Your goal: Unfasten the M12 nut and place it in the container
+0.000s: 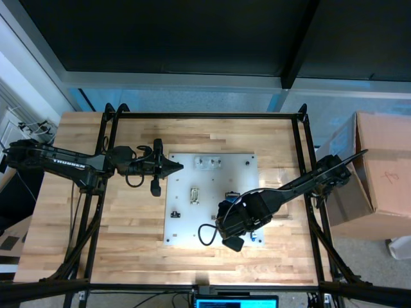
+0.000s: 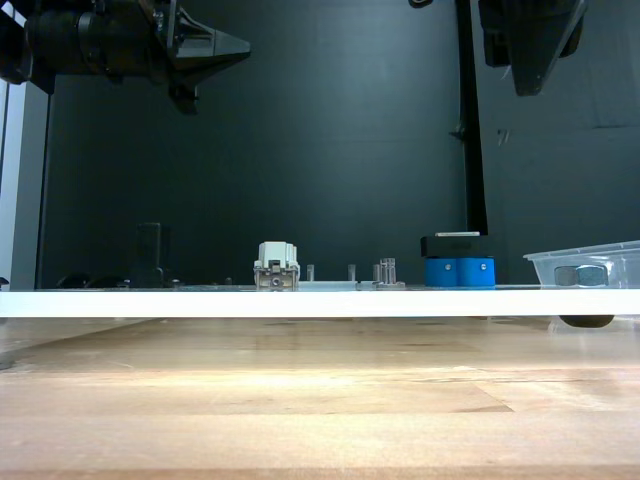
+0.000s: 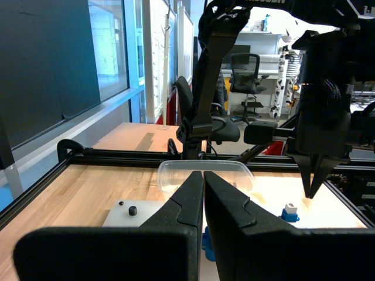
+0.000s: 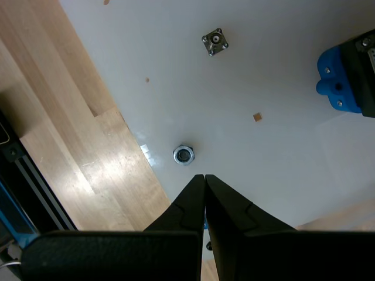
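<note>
The small silver nut (image 4: 184,154) sits on the white board (image 4: 263,70) near its edge. A dark centre shows in its hole, so it appears to be on its stud. In the low view it is a grey shape (image 2: 580,275) in line with the clear container (image 2: 600,262). My right gripper (image 4: 204,175) is shut with nothing between its fingers, and it hangs well above the board (image 2: 527,90) with its tips just beside the nut. My left gripper (image 3: 203,174) is shut and empty, held high over the board's left edge (image 1: 174,167). The container (image 3: 205,175) looks empty.
A blue block with a black top (image 2: 458,262) and a white connector (image 2: 276,268) stand on the board. A small square silver fitting (image 4: 214,41) lies beyond the nut. The black frame rails (image 1: 205,116) run around the wooden table. A cardboard box (image 1: 379,173) stands off the table's right side.
</note>
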Robot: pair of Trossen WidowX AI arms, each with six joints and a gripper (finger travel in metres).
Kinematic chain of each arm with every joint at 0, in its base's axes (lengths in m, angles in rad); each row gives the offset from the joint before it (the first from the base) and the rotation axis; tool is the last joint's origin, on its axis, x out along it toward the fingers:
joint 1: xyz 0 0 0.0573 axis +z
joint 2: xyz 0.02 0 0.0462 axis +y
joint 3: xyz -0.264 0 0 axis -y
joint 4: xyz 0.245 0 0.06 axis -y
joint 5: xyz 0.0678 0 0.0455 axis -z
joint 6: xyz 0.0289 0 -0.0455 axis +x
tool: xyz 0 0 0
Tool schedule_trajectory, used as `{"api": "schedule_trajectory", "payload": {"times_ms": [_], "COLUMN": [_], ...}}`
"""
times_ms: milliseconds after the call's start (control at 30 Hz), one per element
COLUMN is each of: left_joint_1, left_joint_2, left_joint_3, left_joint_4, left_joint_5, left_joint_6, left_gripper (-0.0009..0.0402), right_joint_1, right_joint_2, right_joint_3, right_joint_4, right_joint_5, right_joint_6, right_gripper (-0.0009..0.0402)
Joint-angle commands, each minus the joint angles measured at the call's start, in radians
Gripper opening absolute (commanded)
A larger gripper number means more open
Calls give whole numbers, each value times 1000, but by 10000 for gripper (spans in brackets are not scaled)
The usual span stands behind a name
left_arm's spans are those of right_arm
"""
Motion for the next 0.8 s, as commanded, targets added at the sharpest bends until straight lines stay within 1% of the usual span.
{"api": "schedule_trajectory", "payload": {"times_ms": [33, 200, 467, 500, 600, 800], "left_joint_1": [0, 0, 0, 0, 0, 0], "left_joint_2": [0, 0, 0, 0, 0, 0], "left_joint_3": [0, 0, 0, 0, 0, 0], "left_joint_4": [0, 0, 0, 0, 0, 0], "left_joint_5": [0, 0, 0, 0, 0, 0], "left_joint_6": [0, 0, 0, 0, 0, 0], "left_gripper": [0, 0, 0, 0, 0, 0], "right_joint_1": [3, 11, 33, 34, 35, 40], "right_joint_2": [3, 8, 73, 76, 93, 123], "right_joint_3": [0, -5, -45, -52, -67, -102], "right_joint_4": [1, 6, 64, 79, 110, 163], "right_joint_5": [-16, -21, -26, -19, -14, -7], "right_joint_6": [4, -21, -104, -108, -113, -128], "right_gripper": [0, 0, 1, 3, 27, 105]}}
